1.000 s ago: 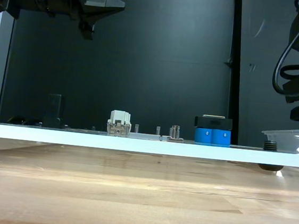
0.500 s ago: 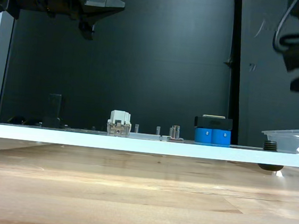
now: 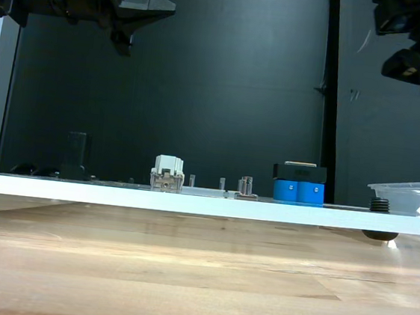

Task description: Unfasten the M12 nut and place it in the container

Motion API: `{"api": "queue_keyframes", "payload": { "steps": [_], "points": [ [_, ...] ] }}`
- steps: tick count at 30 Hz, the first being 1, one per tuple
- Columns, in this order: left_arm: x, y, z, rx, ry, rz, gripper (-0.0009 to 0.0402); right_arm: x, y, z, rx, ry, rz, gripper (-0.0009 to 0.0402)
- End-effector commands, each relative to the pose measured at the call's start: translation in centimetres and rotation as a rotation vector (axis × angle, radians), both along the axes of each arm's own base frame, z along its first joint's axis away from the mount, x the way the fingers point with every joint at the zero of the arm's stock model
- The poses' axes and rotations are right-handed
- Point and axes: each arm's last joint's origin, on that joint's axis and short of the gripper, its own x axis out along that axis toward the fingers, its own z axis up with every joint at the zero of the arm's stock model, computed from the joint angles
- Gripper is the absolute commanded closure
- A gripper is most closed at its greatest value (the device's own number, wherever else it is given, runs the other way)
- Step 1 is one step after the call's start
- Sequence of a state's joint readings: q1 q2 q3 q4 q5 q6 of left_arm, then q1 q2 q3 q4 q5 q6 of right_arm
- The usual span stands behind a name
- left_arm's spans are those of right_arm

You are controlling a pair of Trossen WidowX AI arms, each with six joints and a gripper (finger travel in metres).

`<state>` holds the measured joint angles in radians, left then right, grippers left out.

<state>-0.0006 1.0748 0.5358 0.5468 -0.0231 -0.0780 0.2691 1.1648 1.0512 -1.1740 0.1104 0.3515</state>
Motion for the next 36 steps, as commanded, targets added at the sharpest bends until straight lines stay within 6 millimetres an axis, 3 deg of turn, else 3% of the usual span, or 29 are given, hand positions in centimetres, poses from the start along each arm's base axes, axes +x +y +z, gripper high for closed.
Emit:
{"api": "queue_keyframes", "payload": {
  "steps": [1,14,20,36],
  "points": [
    [0.0,0.0,0.0,0.000,0.000,0.000,0.0393,0.8,-0.5,0.2,-0.015,-0.066,-0.004,0.0390],
    [0.0,0.0,0.0,0.000,0.000,0.000,0.0393,5.3,-4.8,2.2,-0.040,-0.554,-0.006,0.0394],
    [0.0,0.0,0.0,0.000,0.000,0.000,0.0393,6.9,-5.2,1.4,-0.019,-0.818,0.021,0.0394],
    [0.0,0.0,0.0,0.000,0.000,0.000,0.0393,7.2,-5.6,-0.2,0.019,-1.267,0.052,0.0394]
  ]
}}
